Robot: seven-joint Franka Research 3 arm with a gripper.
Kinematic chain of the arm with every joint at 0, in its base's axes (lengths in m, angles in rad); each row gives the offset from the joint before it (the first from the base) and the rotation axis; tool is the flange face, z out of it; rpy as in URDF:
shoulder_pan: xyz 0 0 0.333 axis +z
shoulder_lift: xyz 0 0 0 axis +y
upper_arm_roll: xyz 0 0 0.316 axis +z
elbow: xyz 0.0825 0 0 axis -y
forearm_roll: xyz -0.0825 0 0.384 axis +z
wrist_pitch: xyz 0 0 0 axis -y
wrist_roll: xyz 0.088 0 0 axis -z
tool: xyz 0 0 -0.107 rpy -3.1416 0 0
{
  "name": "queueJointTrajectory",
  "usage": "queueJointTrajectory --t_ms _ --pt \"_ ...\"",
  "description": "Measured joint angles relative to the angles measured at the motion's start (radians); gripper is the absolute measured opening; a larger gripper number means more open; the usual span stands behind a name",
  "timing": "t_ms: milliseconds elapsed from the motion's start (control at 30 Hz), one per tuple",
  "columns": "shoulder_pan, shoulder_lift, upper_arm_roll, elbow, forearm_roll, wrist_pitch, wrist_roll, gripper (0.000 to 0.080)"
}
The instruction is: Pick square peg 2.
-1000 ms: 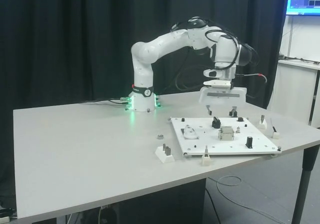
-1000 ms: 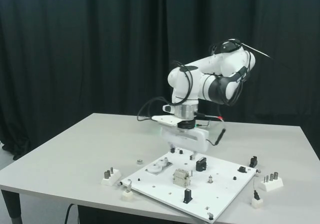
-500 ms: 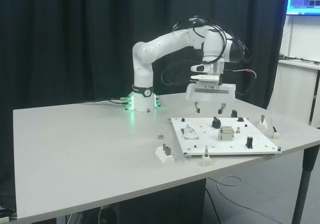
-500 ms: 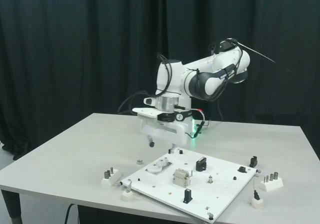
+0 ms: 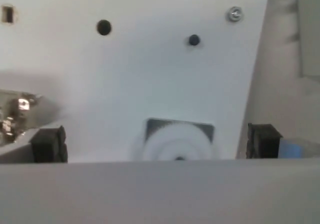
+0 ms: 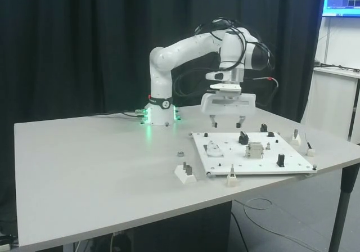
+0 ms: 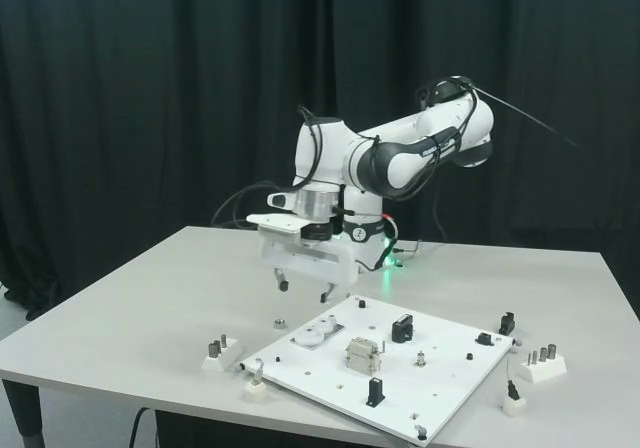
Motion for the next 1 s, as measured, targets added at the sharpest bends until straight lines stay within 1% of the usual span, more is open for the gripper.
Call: queueJointTrajectory --t_ms 200,500,733,1000 --pt "-0.011 0.0 -0.005 -0.014 0.0 -0.002 -0.082 0.08" --pt "-0.045 0.0 -0.01 -0.023 0.0 -0.02 -0.185 0.08" --pt "-0.084 0.0 -0.011 -0.029 0.0 -0.024 -0.269 0.08" --pt "-0.143 0.0 -0.011 -0.028 0.003 -0.04 -0.354 0.08"
